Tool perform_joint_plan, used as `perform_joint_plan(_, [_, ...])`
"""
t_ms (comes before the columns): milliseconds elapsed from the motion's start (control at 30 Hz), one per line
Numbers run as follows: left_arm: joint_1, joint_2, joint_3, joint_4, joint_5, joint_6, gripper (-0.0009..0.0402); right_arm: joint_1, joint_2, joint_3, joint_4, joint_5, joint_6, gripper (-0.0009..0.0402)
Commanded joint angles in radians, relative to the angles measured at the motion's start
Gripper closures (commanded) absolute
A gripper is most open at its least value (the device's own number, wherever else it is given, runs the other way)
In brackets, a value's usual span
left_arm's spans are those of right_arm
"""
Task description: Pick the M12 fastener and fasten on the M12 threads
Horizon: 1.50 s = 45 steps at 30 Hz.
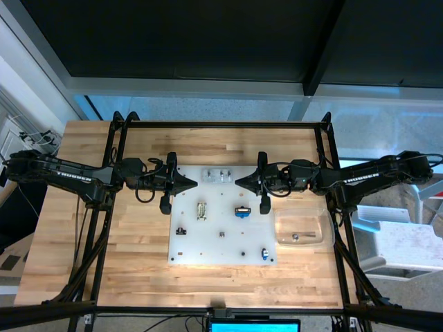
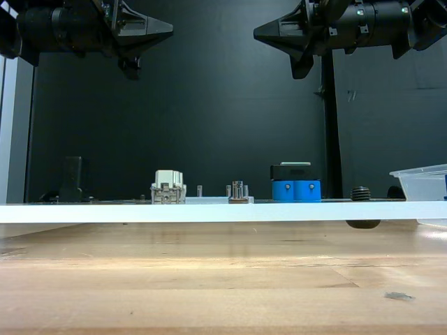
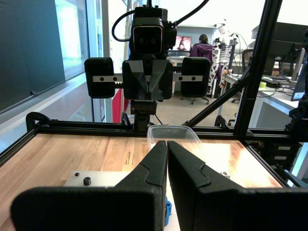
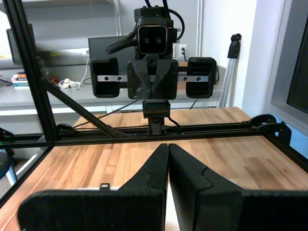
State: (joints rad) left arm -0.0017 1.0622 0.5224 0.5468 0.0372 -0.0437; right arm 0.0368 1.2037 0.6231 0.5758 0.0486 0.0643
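Observation:
The M12 fastener (image 1: 295,236), a small silver nut, lies inside the clear tray (image 1: 325,238) to the right of the white board (image 1: 208,242). Its black ribbed stud (image 2: 360,193) stands bare near the board's near right edge, also seen from above as the stud (image 1: 264,254). High over the board's far part, my left gripper (image 1: 197,182) is shut and holds nothing. My right gripper (image 1: 237,182) faces it tip to tip, also shut and holding nothing. Both hang well above the board in the low view, the left gripper (image 2: 167,29) and the right gripper (image 2: 258,31).
On the board stand a blue connector (image 1: 241,211), a white connector (image 1: 201,210) and small posts. The clear tray (image 2: 422,183) sits on the wooden table off the board's right edge. A black frame rail runs around the table.

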Motion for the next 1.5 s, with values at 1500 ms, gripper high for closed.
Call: perform_joint_plan(1500, [0.0,0.0,0.0,0.0,0.0,0.0,0.0393,0.27,-0.011,0.4,-1.607,0.012,-0.185,0.0393])
